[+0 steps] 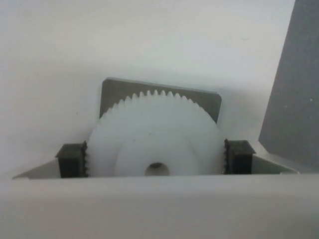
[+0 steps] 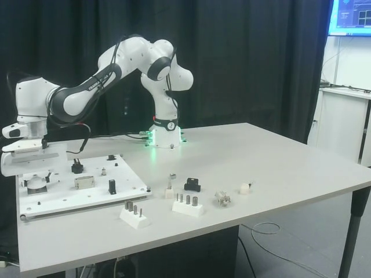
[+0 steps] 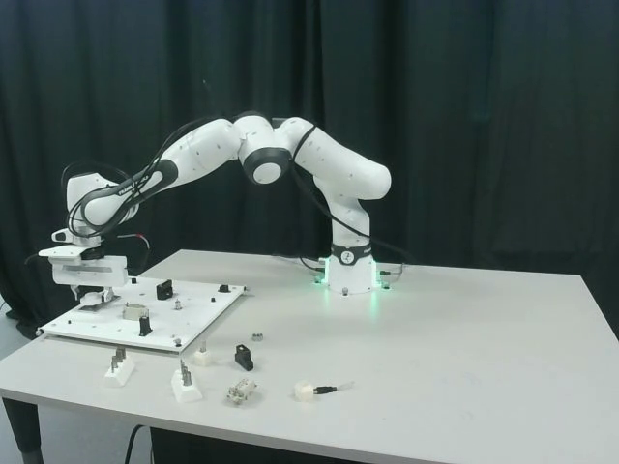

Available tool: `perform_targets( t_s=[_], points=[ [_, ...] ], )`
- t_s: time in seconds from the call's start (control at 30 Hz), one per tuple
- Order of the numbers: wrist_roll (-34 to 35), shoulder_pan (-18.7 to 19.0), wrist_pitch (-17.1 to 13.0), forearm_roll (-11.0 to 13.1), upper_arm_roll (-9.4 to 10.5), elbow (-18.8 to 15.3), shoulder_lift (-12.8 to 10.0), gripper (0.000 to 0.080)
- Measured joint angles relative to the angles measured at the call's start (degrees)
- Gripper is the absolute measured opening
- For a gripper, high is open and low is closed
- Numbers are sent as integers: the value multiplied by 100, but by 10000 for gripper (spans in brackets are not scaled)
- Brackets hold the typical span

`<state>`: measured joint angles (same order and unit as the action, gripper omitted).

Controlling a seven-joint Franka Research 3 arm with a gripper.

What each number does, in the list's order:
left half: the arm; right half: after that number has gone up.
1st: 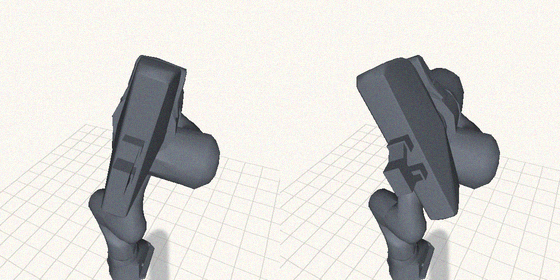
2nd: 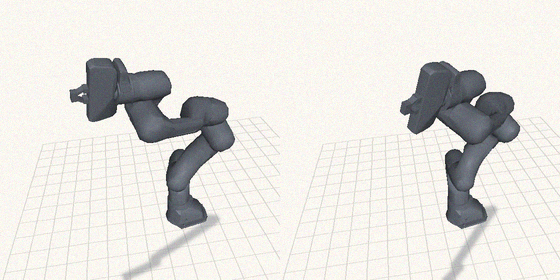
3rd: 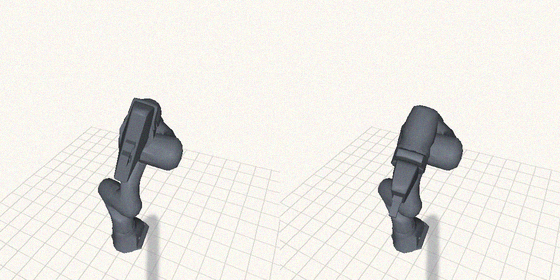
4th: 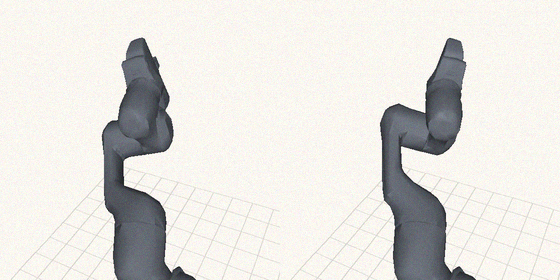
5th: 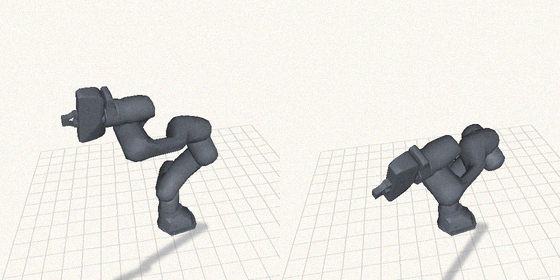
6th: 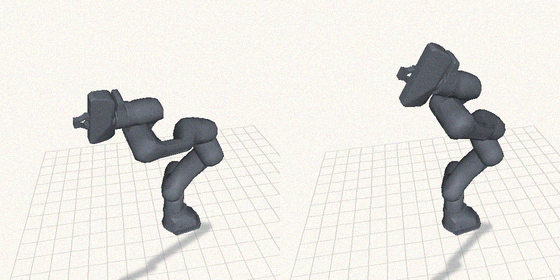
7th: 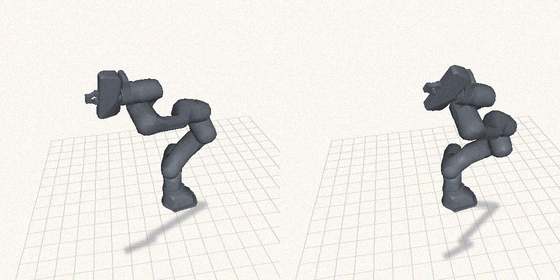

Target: Insert large gear.

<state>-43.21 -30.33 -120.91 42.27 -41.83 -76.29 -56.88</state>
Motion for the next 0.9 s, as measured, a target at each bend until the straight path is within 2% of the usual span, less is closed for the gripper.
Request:
perform_targets(
  t_s=[0.63, 0.73, 0.9],
  points=[
    [-354, -15, 130, -247, 5, 181, -78, 594],
    [-268, -18, 131, -243, 5, 181, -78, 594],
    [257, -22, 134, -238, 6, 183, -78, 594]
  ],
)
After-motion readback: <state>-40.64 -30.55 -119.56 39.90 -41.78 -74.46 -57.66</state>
